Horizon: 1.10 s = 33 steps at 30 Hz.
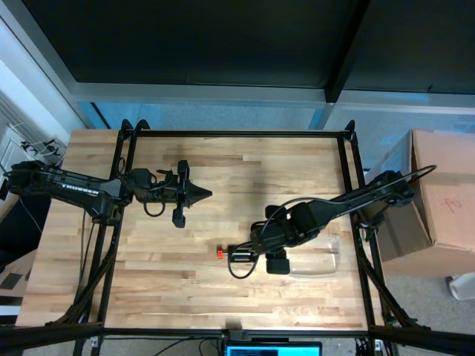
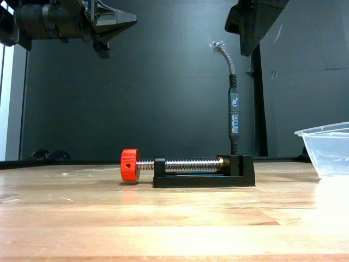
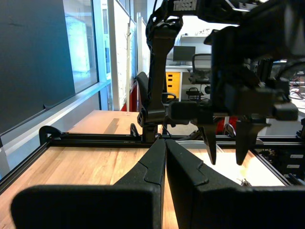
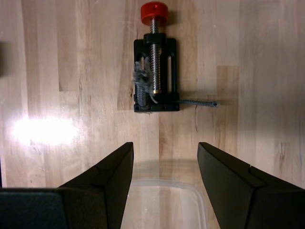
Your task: Remove the USB-C connector from the USB-C receptacle and place in the container
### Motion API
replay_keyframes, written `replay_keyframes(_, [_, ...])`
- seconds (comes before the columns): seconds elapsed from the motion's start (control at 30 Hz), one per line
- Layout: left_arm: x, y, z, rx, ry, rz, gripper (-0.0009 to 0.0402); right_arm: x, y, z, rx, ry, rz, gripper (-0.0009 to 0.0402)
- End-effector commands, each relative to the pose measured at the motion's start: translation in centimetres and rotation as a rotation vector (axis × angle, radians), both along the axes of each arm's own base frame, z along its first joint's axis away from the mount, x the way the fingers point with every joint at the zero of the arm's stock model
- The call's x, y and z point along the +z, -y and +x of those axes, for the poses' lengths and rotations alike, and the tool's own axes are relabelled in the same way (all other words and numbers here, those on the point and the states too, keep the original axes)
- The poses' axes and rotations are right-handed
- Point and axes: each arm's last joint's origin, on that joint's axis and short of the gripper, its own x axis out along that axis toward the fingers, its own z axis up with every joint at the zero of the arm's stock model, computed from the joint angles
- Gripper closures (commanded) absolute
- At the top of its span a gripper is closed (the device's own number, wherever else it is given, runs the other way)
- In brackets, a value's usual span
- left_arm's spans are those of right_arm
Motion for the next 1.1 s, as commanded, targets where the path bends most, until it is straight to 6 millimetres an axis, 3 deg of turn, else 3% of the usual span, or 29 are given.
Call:
replay_keyframes(0.03, [0.0, 0.0, 0.0, 0.000, 0.000, 0.000, 0.0393, -0.4, -0.5, 0.9, 0.007, -0.030, -0.014, 0.0209])
replay_keyframes(0.3, [0.0, 0.0, 0.0, 0.000, -0.001, 0.000, 0.0393, -2.9, -1.6, 3.5, 0.019, -0.099, -0.041, 0.0208])
replay_keyframes(0.67, [0.0, 0.0, 0.0, 0.000, 0.000, 0.000, 0.0393, -5.3, -2.1, 4.8, 0.041, -0.095, -0.049, 0.0211])
replay_keyframes(1.1, [0.0, 0.0, 0.0, 0.000, 0.000, 0.000, 0.0393, -6.5, -2.0, 4.7, 0.065, -0.101, -0.057, 0.0283])
